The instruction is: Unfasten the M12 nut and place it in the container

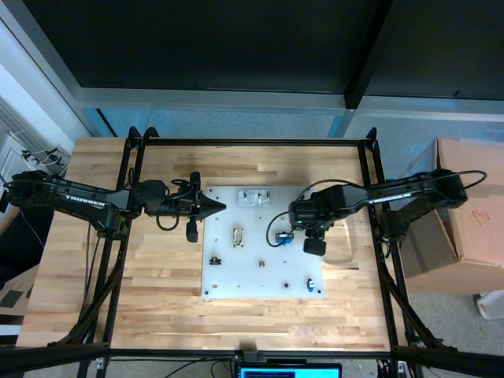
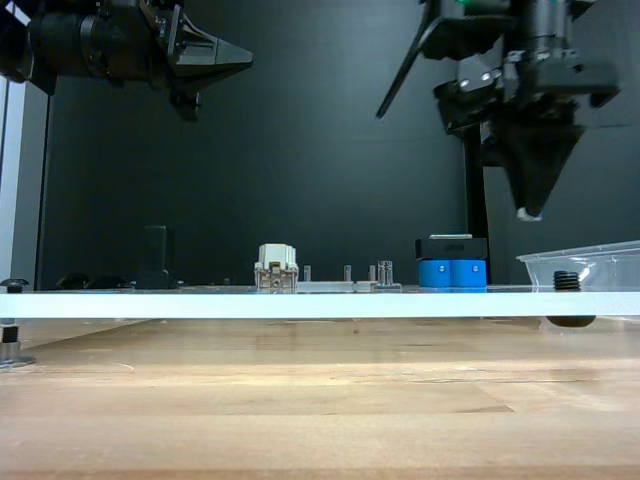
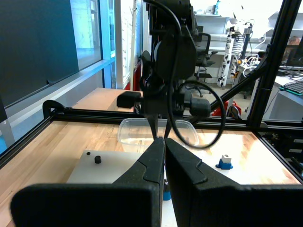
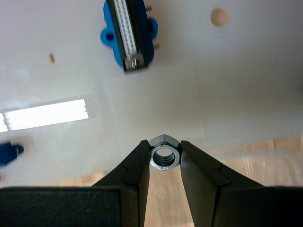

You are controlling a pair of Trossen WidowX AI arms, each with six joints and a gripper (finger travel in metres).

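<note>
The silver M12 nut (image 4: 164, 159) is pinched between the fingers of my right gripper (image 4: 164, 147), with its hole facing the camera. That gripper (image 1: 315, 246) hangs well above the white board's (image 1: 236, 276) right edge, next to the clear container (image 1: 352, 250). In the low view its tip (image 2: 529, 210) is high over the black ribbed stud (image 2: 567, 281), which stands bare. My left gripper (image 1: 216, 207) hovers raised at the board's far left edge, fingers together and holding nothing.
A blue connector block (image 2: 452, 271) and a grey connector (image 2: 277, 270) stand on the board. The black frame rails (image 1: 252, 142) border the table. A cardboard box (image 1: 465, 213) sits off to the right.
</note>
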